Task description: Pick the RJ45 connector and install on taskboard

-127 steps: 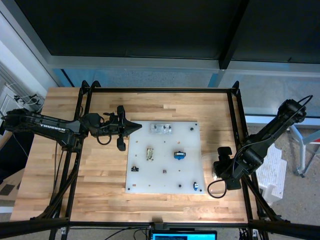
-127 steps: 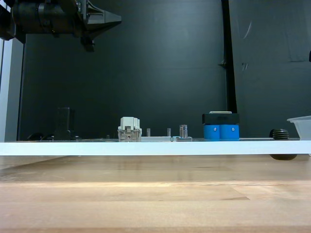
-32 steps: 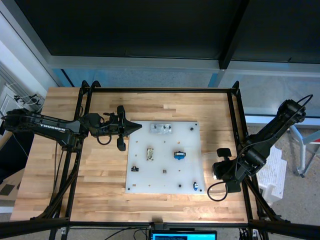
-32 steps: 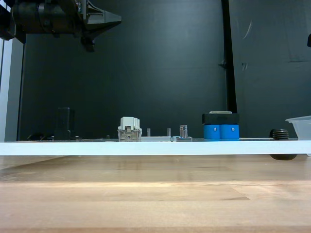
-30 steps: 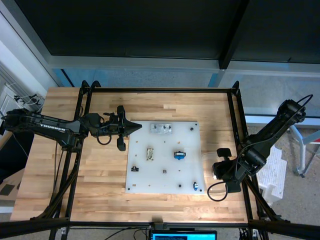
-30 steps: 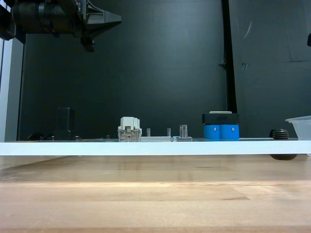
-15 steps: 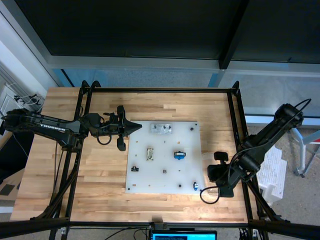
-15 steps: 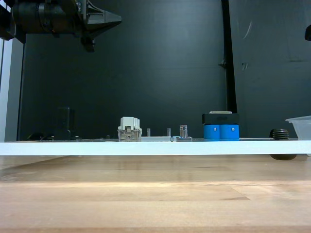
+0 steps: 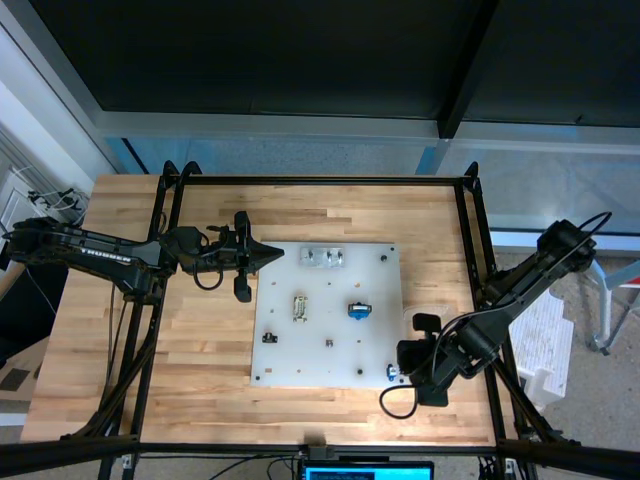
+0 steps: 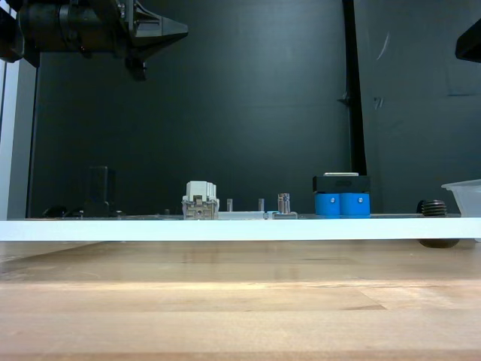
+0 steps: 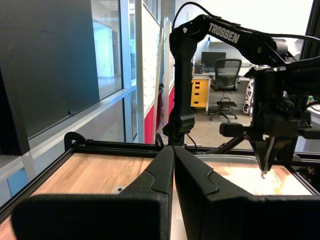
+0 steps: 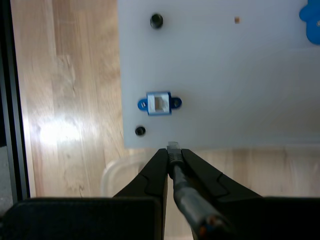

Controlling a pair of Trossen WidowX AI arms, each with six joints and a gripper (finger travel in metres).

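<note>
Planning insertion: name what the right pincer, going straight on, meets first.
Probably the taskboard's edge by the blue socket, depth unclear; right pincer holds the RJ45 connector above it, left pincer hovers shut by its left edge.

Overhead light; glare on counter (image 12: 54,132).
Left gripper (image 11: 173,148) dark against bright windows (image 11: 107,55); cable (image 12: 189,206) behind RJ45 connector (image 12: 173,145) blurs in right gripper (image 12: 173,151).

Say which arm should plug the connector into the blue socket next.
Right. The right gripper clamps the RJ45 connector just short of the blue socket on the taskboard. The left gripper is shut and empty near the board's far left corner.
</note>
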